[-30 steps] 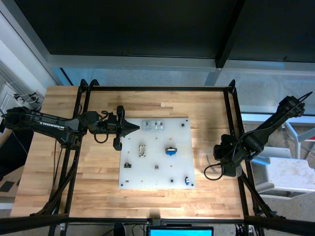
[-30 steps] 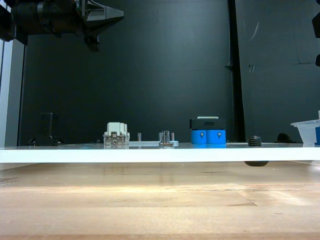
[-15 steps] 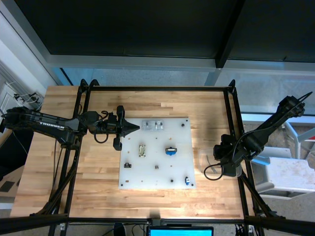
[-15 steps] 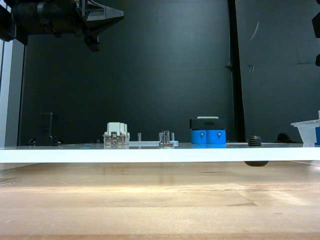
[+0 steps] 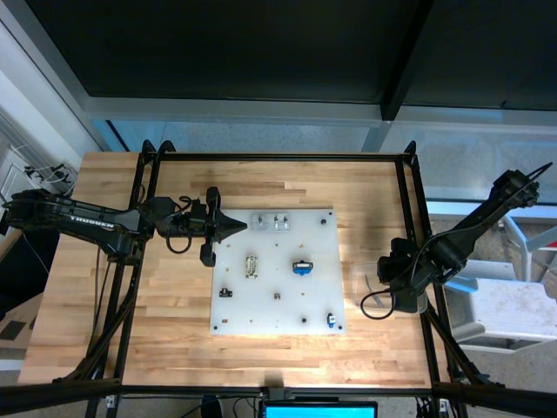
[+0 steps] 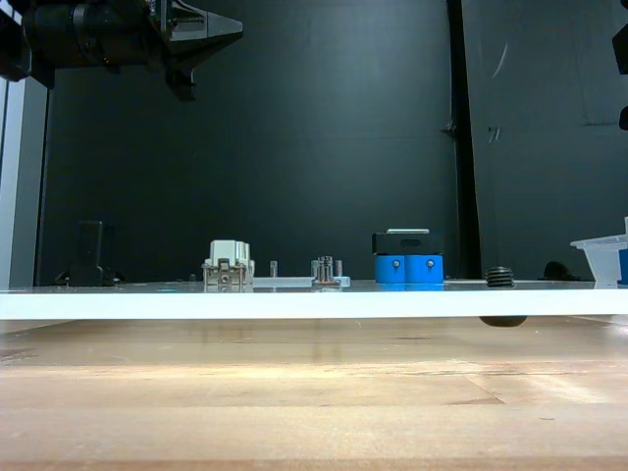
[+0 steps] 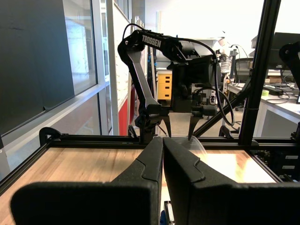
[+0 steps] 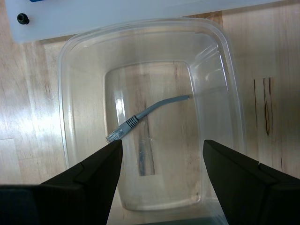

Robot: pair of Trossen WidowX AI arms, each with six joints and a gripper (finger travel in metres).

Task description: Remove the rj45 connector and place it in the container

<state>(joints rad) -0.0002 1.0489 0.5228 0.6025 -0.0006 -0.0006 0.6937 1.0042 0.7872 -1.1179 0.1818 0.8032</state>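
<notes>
I see the right gripper (image 8: 161,152) spread wide, hovering straight over the container (image 8: 65,93) | rj45 connector (image 8: 123,129) lies loose on its floor, below and between my fingers, touching neither | left gripper (image 7: 162,140) pinched closed, high over the white board's (image 5: 278,305) left edge.

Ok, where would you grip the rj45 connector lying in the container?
Probably grip the rj45 connector at its grey boot behind the clear plug, from straight above: it lies flat and diagonal on the container floor. The right end effector hangs open over it. The left end effector, shut, hovers over the board's left edge.
</notes>
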